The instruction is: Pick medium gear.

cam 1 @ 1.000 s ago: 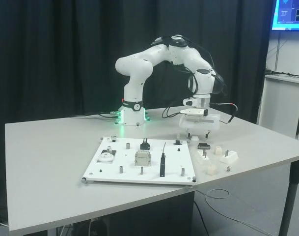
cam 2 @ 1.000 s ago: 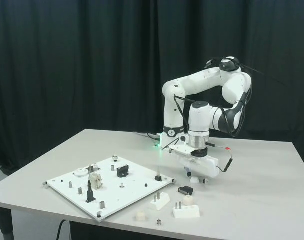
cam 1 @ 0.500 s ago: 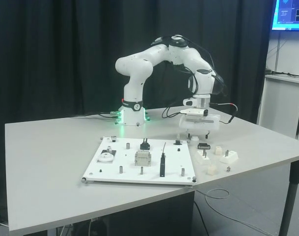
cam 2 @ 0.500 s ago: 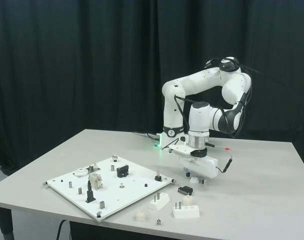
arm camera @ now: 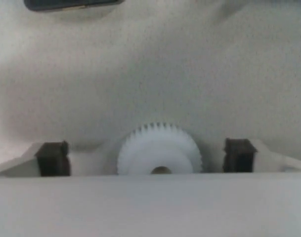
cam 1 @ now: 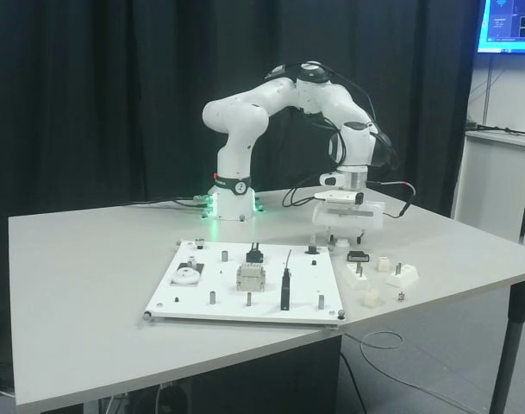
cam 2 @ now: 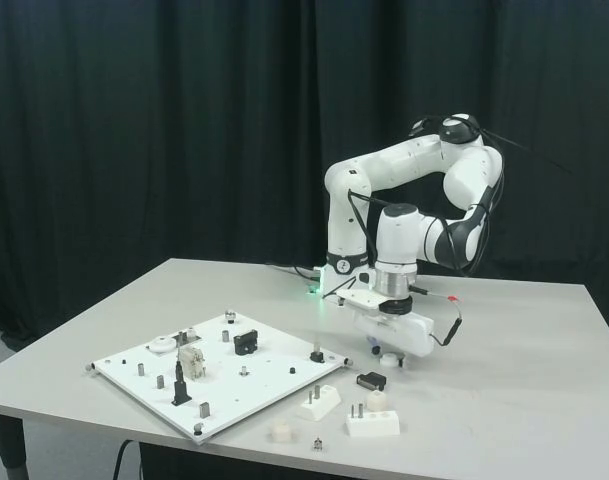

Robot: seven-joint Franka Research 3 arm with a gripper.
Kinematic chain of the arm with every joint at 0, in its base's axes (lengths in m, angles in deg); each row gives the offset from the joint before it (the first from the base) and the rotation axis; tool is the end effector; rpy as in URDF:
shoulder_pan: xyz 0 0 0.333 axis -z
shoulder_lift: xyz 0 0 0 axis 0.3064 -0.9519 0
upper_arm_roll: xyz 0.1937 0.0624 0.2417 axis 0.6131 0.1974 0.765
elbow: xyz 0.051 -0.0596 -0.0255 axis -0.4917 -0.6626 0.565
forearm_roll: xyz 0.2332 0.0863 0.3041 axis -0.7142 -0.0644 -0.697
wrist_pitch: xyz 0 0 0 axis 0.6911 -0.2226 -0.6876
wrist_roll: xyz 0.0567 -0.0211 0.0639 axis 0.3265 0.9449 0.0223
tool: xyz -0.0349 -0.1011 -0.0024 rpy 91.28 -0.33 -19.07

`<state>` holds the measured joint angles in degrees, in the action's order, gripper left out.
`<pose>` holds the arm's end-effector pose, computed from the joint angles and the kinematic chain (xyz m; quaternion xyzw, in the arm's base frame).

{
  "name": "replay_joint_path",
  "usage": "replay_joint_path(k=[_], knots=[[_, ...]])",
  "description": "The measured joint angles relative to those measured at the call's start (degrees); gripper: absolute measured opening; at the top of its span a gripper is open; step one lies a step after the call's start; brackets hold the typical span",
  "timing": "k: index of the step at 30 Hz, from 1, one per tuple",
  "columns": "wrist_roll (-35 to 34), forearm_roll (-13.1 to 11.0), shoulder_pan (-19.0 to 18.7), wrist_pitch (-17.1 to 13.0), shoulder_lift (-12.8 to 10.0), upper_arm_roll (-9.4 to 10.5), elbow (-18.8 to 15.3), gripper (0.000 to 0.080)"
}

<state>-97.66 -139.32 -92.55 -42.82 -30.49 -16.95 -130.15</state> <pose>0.4071 0.1779 0.1791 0.7755 -0.6309 0.0238 0.0051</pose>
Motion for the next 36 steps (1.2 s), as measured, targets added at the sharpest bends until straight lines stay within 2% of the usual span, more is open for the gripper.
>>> replay_joint_path(k=[3, 4, 10, 11, 16, 17, 26, 36], knots=[[0.11, 0.00, 0.00, 0.00, 0.00, 0.10, -0.07, 0.0800], [0.15, 0.01, 0.00, 0.00, 0.00, 0.14, -0.10, 0.0556], [0.65, 0.03, 0.00, -0.07, -0.01, 0.44, -0.23, 0.0556], [0.72, 0.04, -0.02, -0.17, 0.03, 0.41, -0.28, 0.0386], [1.45, 0.05, -0.02, -0.19, 0.16, 0.40, -0.43, 0.0386], [1.53, 0.05, -0.02, -0.19, 0.18, 0.40, -0.44, 0.0284], [1.89, 0.39, -0.05, -0.15, 0.68, 0.10, -0.45, 0.0285], [1.89, 3.40, -0.55, 1.77, 1.34, -2.90, -0.46, 0.0285]])
